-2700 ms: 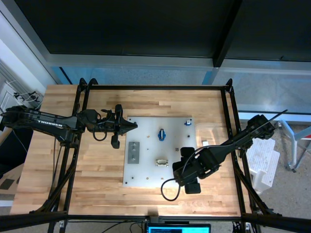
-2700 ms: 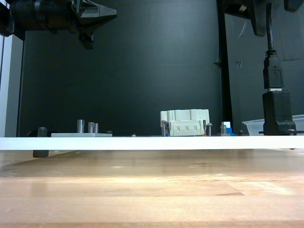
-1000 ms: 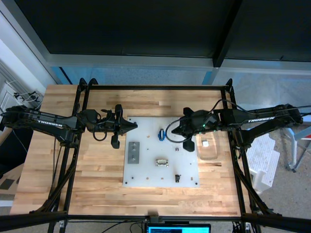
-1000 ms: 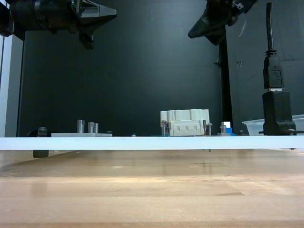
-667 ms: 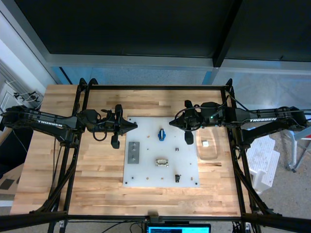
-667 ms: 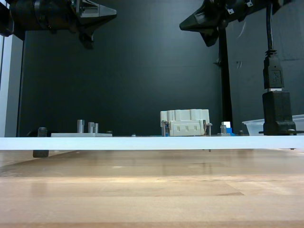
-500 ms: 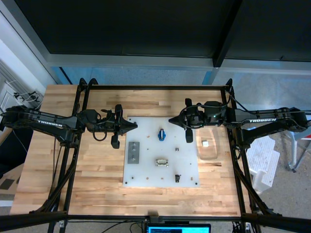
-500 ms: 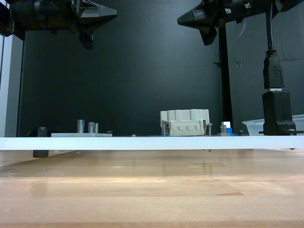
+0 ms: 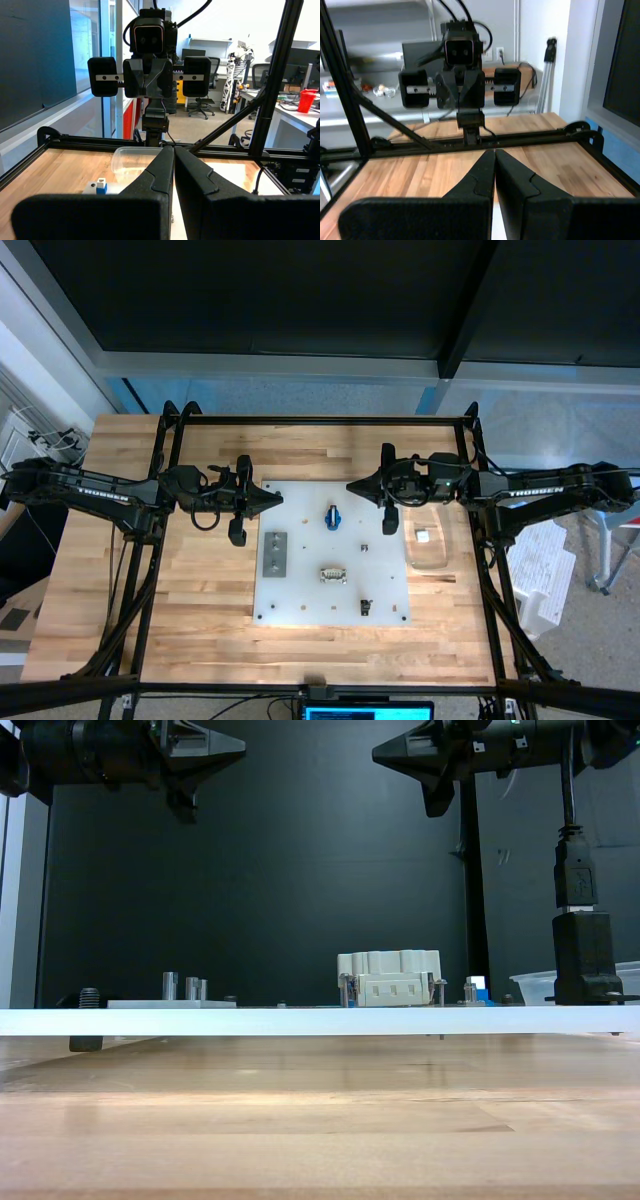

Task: Pick the USB connector and install on taskboard

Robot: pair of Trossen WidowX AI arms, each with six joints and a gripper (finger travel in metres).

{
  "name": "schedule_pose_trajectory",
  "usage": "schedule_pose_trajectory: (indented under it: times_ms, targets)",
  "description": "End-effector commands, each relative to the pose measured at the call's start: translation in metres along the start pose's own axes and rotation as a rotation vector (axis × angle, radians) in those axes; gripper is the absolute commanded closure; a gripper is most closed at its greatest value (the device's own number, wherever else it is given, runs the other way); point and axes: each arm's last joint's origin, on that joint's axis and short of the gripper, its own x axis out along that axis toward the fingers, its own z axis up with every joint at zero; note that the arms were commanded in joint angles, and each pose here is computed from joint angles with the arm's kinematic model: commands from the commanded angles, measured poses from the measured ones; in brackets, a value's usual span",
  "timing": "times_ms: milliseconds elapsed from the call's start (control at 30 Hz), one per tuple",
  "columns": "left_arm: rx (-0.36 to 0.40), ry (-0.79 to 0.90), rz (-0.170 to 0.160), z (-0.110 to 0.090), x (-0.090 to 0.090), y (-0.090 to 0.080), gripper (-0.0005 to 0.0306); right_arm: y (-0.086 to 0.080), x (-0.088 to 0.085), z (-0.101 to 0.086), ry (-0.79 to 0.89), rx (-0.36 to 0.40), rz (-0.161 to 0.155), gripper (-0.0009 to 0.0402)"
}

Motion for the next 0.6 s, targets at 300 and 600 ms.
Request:
schedule_pose_trajectory:
  times_ms: [300, 600]
  targets:
    - [0.000, 0.000, 0.000, 0.000, 0.000, 0.000, 0.0300, -0.001, -0.003, -0.017, -0.004, 0.003, 0.003, 0.0393]
    - [0.000, 0.000, 0.000, 0.000, 0.000, 0.000, 0.0300, 0.003, -0.003, -0.014, -0.022, 0.018, 0.019, 0.0393]
